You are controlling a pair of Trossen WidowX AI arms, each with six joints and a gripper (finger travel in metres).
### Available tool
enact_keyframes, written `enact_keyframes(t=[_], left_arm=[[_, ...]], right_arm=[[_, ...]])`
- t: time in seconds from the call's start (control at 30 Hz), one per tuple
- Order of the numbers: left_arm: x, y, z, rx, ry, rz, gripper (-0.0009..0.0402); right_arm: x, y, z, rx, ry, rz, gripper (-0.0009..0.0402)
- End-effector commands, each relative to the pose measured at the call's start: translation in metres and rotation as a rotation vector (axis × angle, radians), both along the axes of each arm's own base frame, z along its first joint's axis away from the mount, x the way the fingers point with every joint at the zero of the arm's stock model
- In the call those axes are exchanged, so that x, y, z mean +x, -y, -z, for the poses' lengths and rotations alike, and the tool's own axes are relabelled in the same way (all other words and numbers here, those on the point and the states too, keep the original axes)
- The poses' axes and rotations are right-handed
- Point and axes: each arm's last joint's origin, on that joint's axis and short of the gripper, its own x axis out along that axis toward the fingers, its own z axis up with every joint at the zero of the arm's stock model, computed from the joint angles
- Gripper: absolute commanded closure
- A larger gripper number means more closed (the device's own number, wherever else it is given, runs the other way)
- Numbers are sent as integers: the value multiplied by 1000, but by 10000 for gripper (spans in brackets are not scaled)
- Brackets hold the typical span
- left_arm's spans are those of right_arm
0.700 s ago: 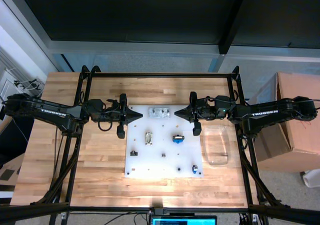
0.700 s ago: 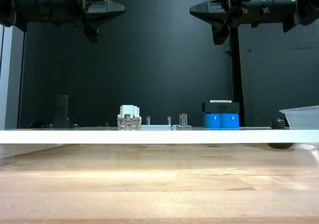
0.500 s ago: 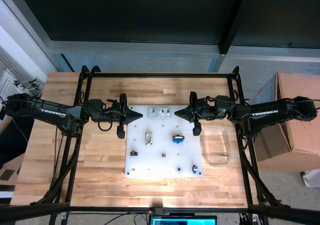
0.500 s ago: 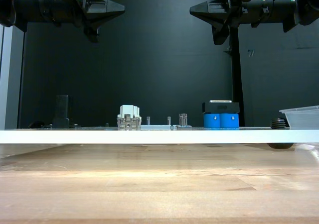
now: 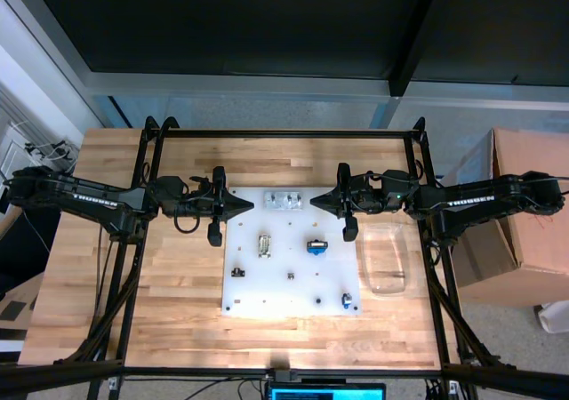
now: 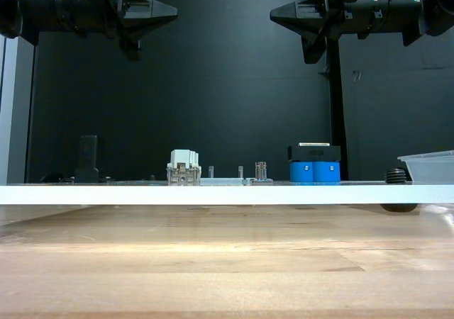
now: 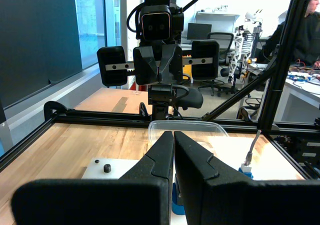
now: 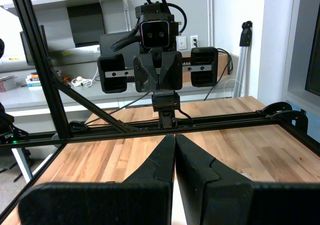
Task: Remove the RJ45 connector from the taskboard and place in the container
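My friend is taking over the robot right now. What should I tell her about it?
Left gripper: jaws shut, holding nothing, high over the taskboard's far left edge.
Right gripper: jaws shut, holding nothing, high over the board's far part, facing the left one.
RJ45 connector: in neither gripper nor the container; which board fitting it is, I cannot tell.
Done: nothing.
Left: pull it out, put it in the container right of the board.

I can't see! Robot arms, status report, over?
Left black gripper shut, right black gripper shut, both high above white taskboard. RJ45 connector unheld, seat unclear. No blockers seen.
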Motion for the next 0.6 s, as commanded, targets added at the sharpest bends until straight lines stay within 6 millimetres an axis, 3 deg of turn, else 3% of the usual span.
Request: enact_keyframes(t=[0.03,0.6], left_arm=[[0,0,0,0,0,0,393],[0,0,0,0,0,0,393]], right_arm=[[0,0,0,0,0,0,393],[0,0,-1,-1,13,0,393]])
